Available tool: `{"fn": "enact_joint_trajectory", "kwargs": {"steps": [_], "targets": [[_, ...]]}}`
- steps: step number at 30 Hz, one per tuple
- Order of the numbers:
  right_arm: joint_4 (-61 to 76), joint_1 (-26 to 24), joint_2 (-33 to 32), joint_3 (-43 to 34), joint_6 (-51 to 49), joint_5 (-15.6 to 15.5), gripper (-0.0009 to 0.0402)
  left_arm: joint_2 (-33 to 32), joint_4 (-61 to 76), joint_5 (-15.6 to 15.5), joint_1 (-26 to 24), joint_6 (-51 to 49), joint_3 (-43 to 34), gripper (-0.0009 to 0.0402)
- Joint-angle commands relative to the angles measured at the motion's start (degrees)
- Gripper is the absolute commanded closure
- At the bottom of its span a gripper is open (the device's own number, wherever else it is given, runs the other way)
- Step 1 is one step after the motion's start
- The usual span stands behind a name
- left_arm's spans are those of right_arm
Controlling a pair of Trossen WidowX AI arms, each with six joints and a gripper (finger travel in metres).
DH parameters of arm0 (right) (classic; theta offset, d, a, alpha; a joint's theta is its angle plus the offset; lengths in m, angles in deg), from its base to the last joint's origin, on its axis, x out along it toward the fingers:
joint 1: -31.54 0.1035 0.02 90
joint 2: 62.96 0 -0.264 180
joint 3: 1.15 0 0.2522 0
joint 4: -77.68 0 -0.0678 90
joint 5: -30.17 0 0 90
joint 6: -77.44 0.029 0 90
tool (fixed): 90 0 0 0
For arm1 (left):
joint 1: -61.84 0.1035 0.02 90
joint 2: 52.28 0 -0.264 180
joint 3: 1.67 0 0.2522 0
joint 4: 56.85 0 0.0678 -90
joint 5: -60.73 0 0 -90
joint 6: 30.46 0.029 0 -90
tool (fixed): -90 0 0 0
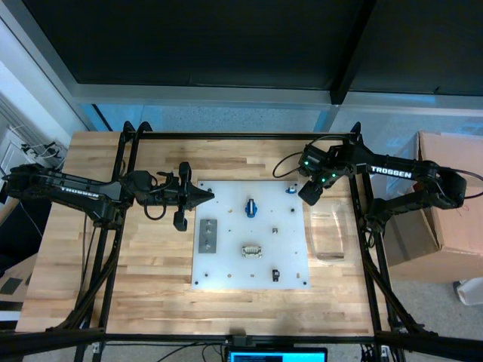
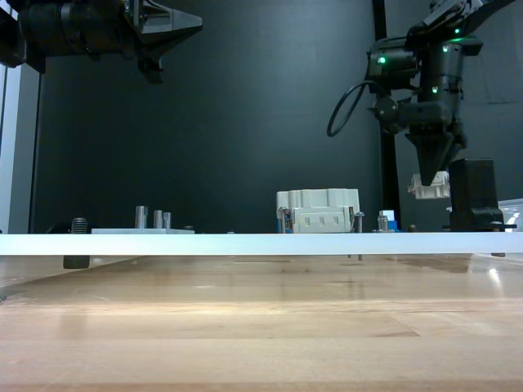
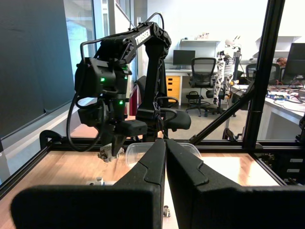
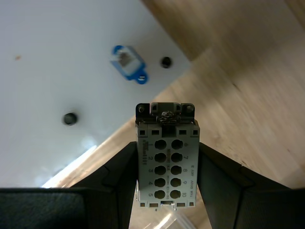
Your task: Remove the HAN10E connector from the taskboard and place in the container
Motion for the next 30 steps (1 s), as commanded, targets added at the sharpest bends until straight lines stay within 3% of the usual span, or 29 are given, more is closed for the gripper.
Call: {"fn": "enact_joint_trajectory", "kwargs": {"steps": [1, 13, 30], "targets": [[-0.07, -2.05, 0.0, 1.16, 0.04, 0.0, 0.0378, -0.02, -0.02, 0.0, 0.02, 0.02, 0.0, 0.0393], [-2.1, -8.35, -0.02, 7.06, 0.04, 0.02, 0.0378, -0.02, -0.02, 0.0, 0.0, 0.02, 0.0, 0.0393], [-11.32, -9.97, -0.04, 14.34, 0.26, 0.04, 0.0372, -0.02, -0.02, 0.0, 0.02, 0.02, 0.0, 0.0393]]}}
